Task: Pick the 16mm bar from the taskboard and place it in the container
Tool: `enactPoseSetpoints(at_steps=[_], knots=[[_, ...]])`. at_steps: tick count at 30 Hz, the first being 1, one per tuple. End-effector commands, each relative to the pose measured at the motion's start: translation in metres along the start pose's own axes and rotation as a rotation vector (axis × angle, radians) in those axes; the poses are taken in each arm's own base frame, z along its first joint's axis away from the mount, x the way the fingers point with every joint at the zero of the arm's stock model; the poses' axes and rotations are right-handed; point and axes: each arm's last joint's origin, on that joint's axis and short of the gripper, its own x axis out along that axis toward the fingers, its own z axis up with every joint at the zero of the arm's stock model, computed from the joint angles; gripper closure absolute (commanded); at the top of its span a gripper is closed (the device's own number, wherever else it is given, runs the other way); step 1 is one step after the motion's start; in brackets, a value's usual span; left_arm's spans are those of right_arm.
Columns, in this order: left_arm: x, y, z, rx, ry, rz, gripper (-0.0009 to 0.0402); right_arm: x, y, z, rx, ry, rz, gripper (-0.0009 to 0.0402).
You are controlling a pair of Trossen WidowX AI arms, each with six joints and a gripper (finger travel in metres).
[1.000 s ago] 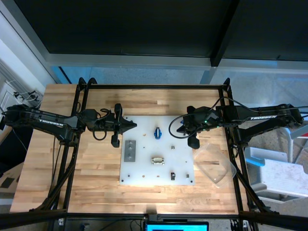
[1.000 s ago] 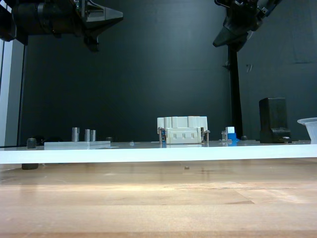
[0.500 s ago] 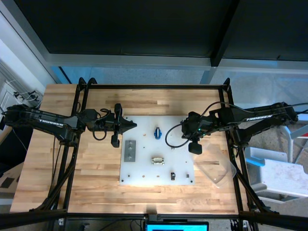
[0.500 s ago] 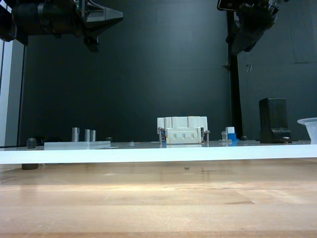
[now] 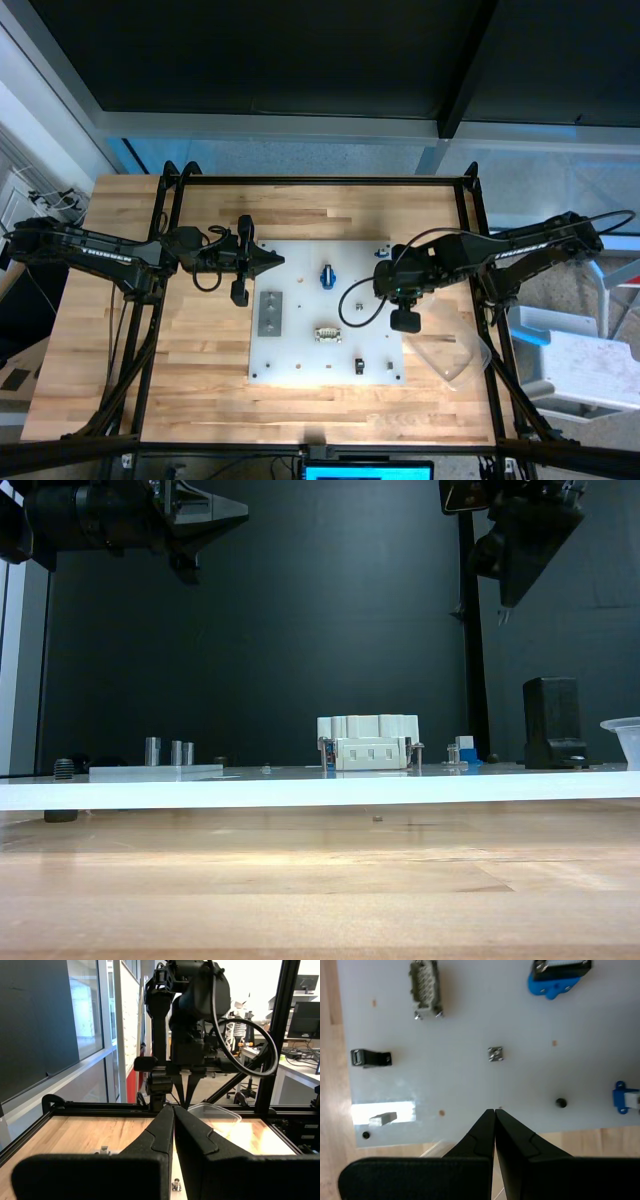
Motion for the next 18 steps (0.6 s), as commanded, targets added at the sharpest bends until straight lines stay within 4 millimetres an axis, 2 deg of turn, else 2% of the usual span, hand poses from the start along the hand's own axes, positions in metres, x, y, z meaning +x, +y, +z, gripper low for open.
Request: enactPoseSetpoints(at_steps=[1,18], knots=[[0.000,0.000,0.000,0.000,0.000,0.000,0.0393,0.002,0.006,-0.002,0.006,0.024,0.004,0.0393],[0.000,0.000,0.000,0.000,0.000,0.000,0.0393,0.012,0.045,-0.015,0.014,0.111,0.025,0.0393]])
